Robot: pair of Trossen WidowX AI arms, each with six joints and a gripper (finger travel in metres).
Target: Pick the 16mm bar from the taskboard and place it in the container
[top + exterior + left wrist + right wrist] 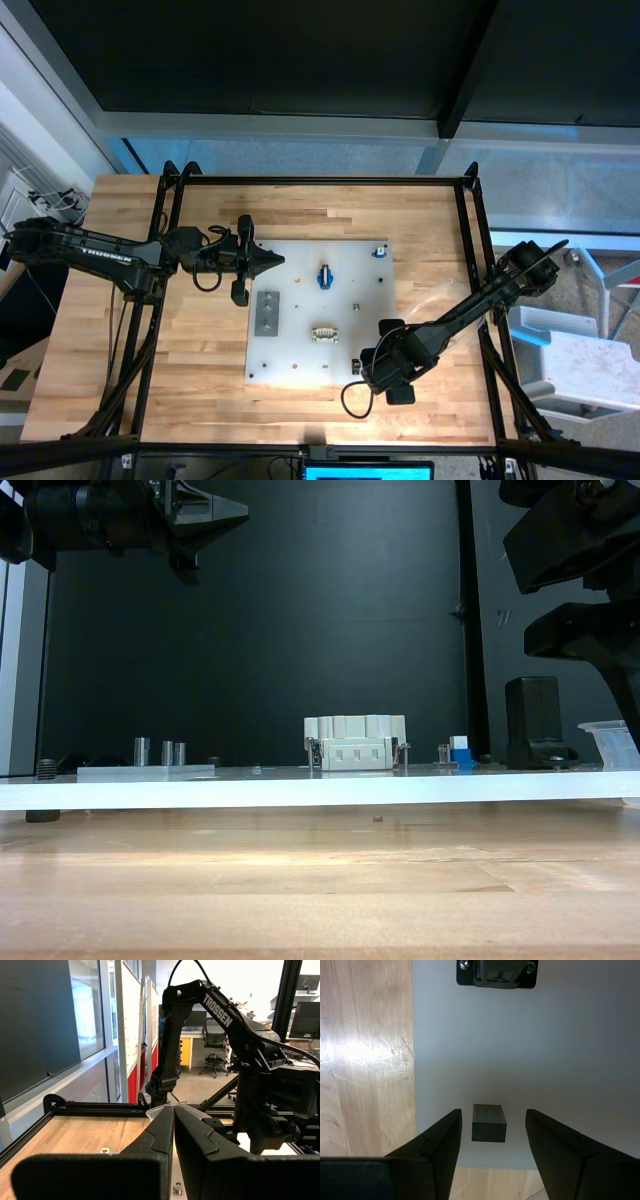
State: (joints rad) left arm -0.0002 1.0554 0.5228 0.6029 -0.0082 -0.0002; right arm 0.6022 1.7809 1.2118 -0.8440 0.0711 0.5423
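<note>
Right wrist view: upright 16mm bar (489, 1123) inside wide right gripper (492, 1111); closed left gripper (173, 1110) over taskboard (300, 350) corner.

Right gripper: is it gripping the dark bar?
No: the right gripper straddles the 16mm bar with gaps both sides; left gripper hangs shut above the taskboard.

16mm bar (489, 1122) upright on taskboard (570, 1035)

White taskboard (290, 340), blue piece (325, 276); black left hand (173, 1120), right hand (493, 1116); light wood-grain table (200, 400).
</note>
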